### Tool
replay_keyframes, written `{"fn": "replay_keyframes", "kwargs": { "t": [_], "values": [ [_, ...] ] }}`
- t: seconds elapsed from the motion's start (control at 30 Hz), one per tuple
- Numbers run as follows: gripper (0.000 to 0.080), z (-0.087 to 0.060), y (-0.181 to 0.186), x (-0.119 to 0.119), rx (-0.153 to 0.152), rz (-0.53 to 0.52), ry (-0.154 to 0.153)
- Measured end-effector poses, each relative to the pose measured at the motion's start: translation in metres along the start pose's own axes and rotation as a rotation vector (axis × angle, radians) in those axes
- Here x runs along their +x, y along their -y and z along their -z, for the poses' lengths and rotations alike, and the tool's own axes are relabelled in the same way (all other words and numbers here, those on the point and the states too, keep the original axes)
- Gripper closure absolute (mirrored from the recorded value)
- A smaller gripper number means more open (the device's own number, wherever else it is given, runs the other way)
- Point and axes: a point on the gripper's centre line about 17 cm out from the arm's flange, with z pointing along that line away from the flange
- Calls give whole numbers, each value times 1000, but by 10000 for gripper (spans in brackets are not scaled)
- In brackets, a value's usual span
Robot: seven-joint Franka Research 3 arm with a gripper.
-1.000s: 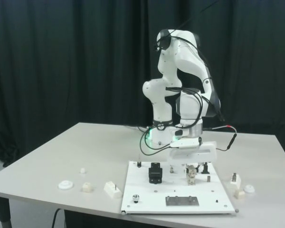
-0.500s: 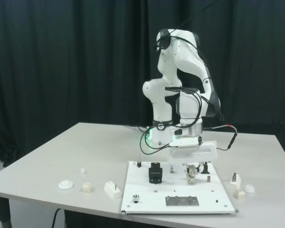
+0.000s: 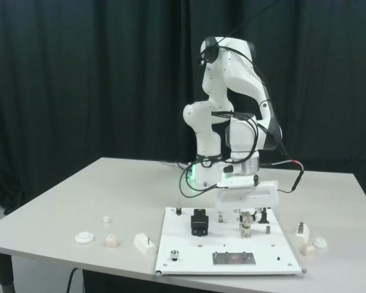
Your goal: Insert waterproof.
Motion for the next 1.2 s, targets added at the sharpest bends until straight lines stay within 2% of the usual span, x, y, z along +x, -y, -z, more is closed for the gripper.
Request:
{"fn": "replay_keyframes", "kwargs": {
  "t": [0.6,1.2],
  "values": [
    [481,0,3,4,-3,-1,-33],
    [481,0,0,3,-5,-24,-35]
  ]
}}
